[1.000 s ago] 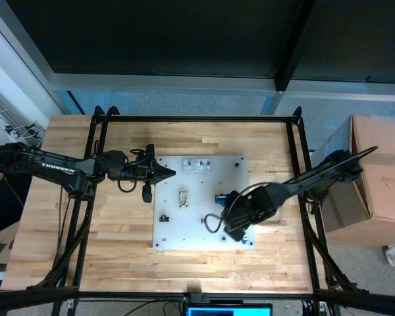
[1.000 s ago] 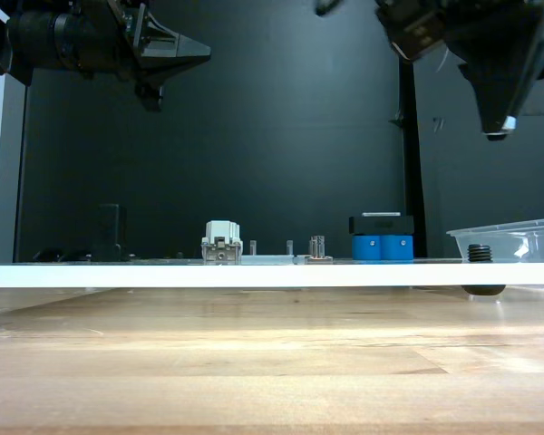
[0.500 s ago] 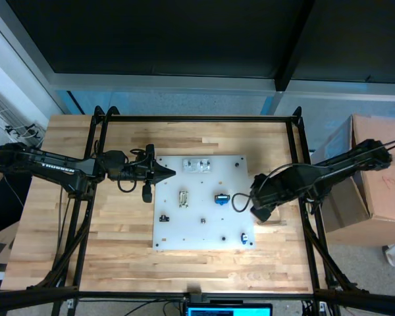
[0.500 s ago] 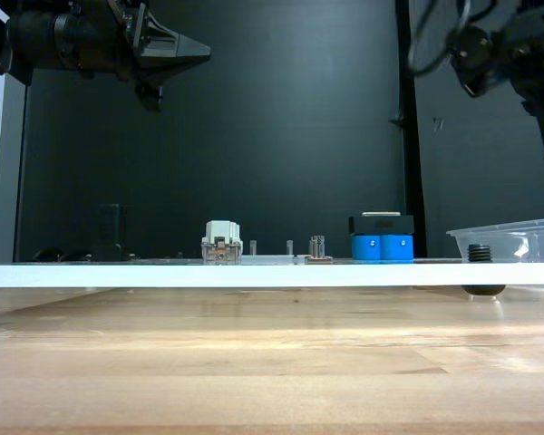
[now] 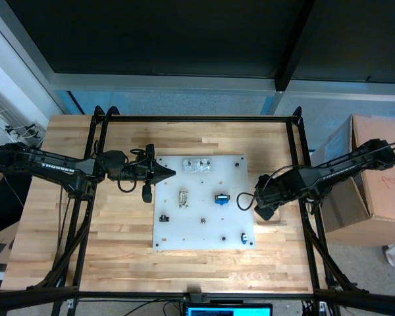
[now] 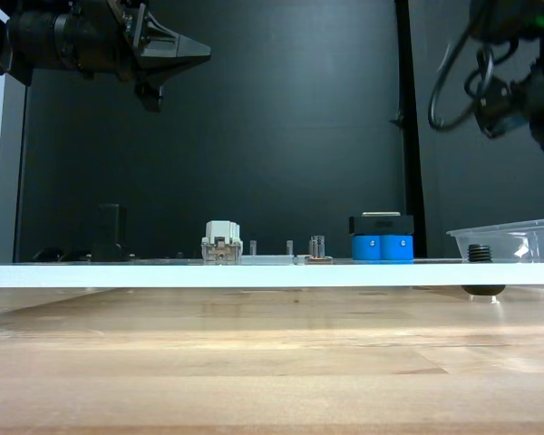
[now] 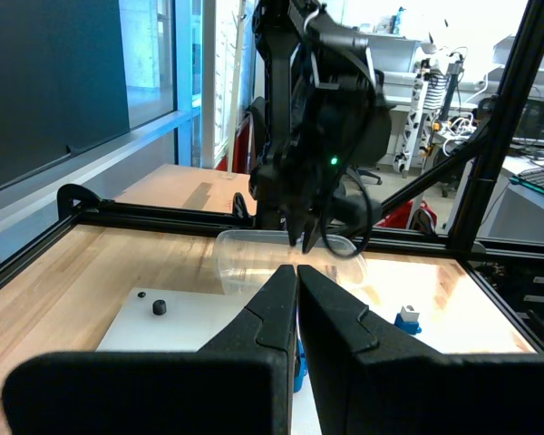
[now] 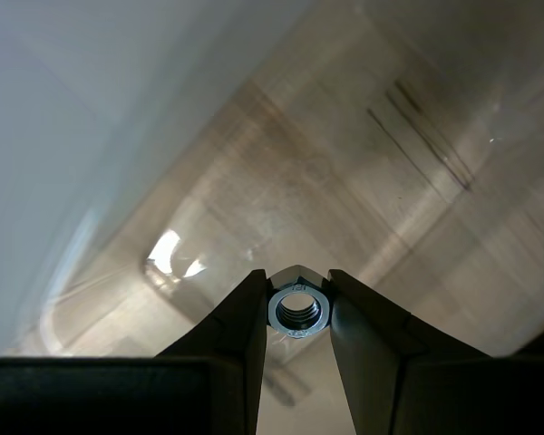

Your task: Unfasten the M12 nut and place it in the container

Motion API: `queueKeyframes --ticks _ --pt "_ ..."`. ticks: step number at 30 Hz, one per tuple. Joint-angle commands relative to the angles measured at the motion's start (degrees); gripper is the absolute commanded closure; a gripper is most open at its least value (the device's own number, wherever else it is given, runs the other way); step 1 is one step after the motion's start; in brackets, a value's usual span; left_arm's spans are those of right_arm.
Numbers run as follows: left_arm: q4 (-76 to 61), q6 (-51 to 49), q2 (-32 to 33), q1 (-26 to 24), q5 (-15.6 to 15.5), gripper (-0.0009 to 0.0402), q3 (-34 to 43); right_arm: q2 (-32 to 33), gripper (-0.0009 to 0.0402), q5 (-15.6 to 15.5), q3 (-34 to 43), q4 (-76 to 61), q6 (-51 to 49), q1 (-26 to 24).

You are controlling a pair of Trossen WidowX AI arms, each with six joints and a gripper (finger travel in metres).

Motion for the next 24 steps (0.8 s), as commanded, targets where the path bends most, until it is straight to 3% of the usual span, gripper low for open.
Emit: queueKeyframes --ticks 1,6,10,24 --pt "0.0 0.0 0.0 0.0 0.0 0.0393 0.0 1.2 0.0375 0.0 -2.9 4.8 0.0 0.0" --pt "0.0 0.0 0.0 0.0 0.0 0.0393 0.0 3.4 0.0373 0.0 -6.5 11.2 0.0 0.0" --pt "0.0 0.0 0.0 0.0 0.0 0.0393 0.0 4.0 0.0347 0.1 -7.6 12.2 0.5 0.0" --pt "0.0 0.0 0.0 0.0 0.0 0.0393 0.0 3.8 0.0151 -0.2 -7.4 12.2 0.7 0.0"
